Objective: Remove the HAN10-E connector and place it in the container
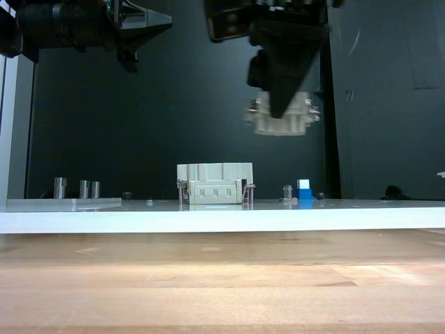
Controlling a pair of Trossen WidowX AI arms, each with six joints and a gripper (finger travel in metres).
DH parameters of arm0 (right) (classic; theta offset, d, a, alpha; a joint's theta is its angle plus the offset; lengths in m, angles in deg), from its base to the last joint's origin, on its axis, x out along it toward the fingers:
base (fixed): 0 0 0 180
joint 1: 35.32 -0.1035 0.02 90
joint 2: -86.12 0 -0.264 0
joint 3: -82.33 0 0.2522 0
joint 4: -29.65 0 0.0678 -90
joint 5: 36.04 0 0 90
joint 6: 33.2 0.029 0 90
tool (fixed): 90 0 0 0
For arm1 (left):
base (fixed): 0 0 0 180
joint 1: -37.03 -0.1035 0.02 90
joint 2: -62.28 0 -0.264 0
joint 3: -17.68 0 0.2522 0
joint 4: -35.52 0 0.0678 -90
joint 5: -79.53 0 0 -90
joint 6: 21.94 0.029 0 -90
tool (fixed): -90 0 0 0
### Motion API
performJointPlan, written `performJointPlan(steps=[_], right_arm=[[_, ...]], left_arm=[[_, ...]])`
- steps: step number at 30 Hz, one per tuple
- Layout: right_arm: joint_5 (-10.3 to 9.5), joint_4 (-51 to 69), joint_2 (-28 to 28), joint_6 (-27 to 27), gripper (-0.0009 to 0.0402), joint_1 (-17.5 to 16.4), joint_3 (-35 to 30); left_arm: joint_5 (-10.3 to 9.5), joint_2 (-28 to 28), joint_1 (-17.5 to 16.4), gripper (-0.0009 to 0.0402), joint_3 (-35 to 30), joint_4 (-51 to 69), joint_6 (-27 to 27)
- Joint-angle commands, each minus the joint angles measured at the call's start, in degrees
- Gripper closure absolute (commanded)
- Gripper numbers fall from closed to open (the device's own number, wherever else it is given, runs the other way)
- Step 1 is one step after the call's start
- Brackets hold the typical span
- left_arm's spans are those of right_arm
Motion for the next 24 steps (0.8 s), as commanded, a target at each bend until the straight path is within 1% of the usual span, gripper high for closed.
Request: performJointPlan(steps=[1,8,12,14,16,17,24], right_arm=[[0.09,-1.38,-3.98,0.28,0.0373,-0.48,5.2],[0.11,-3.02,-13.22,1.79,0.0373,-1.9,16.26],[0.5,-3.13,-17.59,3.13,0.0373,-2.8,21.46],[0.63,-3.15,-19.67,3.21,0.0373,-3.37,23.8],[0.7,-3.17,-21.46,4.07,0.0373,-3.89,25.9],[1.09,-3.15,-22.23,4.59,0.0373,-4.07,26.86],[1.49,-3.08,-27.91,7.19,0.0373,-5.68,32.83]], left_arm=[[0.02,0.0,-0.02,0.0393,-0.02,-0.02,0.02],[0.0,0.0,0.0,0.0393,-0.02,-0.02,0.02],[0.0,0.0,0.0,0.0393,-0.02,-0.02,0.02],[0.02,0.0,-0.02,0.0393,-0.02,-0.02,0.02],[0.0,0.0,-0.02,0.0393,-0.02,-0.02,0.02],[0.0,0.0,-0.02,0.0393,-0.02,-0.02,0.02],[0.0,0.0,-0.02,0.0393,-0.02,-0.02,0.02]])
